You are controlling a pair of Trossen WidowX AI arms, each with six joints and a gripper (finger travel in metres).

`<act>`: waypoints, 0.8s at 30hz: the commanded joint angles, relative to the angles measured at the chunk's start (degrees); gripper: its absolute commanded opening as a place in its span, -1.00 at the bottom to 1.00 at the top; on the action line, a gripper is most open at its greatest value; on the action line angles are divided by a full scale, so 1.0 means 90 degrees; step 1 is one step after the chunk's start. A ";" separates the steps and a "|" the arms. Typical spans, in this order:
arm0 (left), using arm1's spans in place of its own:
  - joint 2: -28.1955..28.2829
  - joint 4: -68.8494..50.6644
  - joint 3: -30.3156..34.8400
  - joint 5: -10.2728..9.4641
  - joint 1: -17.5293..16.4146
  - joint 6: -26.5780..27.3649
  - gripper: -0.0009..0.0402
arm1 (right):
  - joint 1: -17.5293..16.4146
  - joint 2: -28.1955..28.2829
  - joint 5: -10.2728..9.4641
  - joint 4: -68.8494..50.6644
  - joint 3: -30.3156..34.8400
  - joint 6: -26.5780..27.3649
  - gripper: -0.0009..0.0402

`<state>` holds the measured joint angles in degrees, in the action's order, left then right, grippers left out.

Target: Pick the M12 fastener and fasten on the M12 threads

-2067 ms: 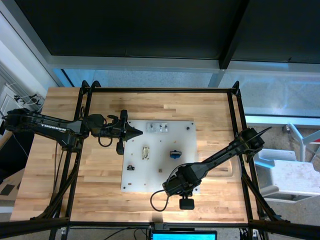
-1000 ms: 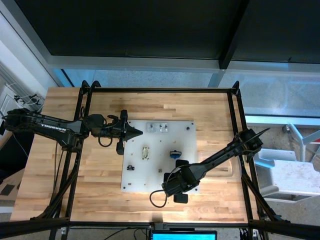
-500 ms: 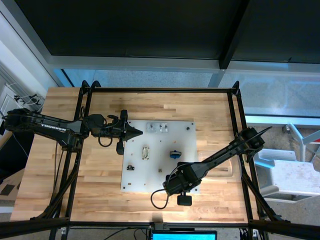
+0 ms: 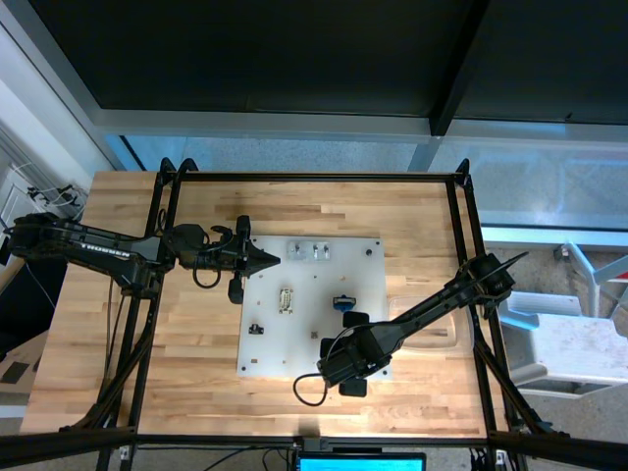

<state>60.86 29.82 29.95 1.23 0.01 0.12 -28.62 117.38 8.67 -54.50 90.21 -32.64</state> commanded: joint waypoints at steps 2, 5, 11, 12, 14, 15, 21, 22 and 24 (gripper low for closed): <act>0.0000 0.0002 0.0000 0.0002 -0.0002 -0.0002 -0.96 | -0.0002 -0.0005 -0.0549 -0.0015 0.0002 0.0019 -0.96; 0.0000 0.0005 0.0000 0.0002 -0.0002 -0.0002 -0.96 | 0.0007 -0.0126 -0.1722 -0.0085 0.0005 0.0267 -0.96; 0.0000 0.0005 0.0000 0.0002 0.0000 -0.0002 -0.96 | 0.0015 -0.0284 -0.2198 -0.0199 0.0005 0.0447 -0.96; 0.0000 0.0005 0.0000 0.0002 -0.0002 -0.0002 -0.96 | 0.0015 -0.0284 -0.2169 -0.0221 0.0005 0.0447 -0.96; 0.0000 0.0002 0.0000 0.0002 0.0000 -0.0002 -0.96 | 0.0015 -0.0284 -0.2006 -0.0228 0.0002 0.0444 -0.96; 0.0000 0.0002 0.0000 0.0002 -0.0002 -0.0002 -0.96 | 0.0015 -0.0284 -0.1875 -0.0228 0.0002 0.0435 -0.96; 0.0000 0.0002 0.0000 0.0002 -0.0002 -0.0002 -0.96 | 0.0019 -0.0287 -0.0593 -0.0211 0.0002 0.0253 -0.96; 0.0000 0.0002 0.0000 0.0002 -0.0002 -0.0002 -0.96 | 0.0022 -0.0284 -0.0359 -0.0204 0.0002 0.0165 -0.96; 0.0000 0.0005 0.0000 0.0002 0.0000 -0.0002 -0.96 | 0.0024 -0.0260 0.0010 -0.0175 0.0002 0.0029 -0.96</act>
<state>60.86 29.82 29.95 1.23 0.01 0.10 -28.34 114.80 6.76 -56.34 90.24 -31.57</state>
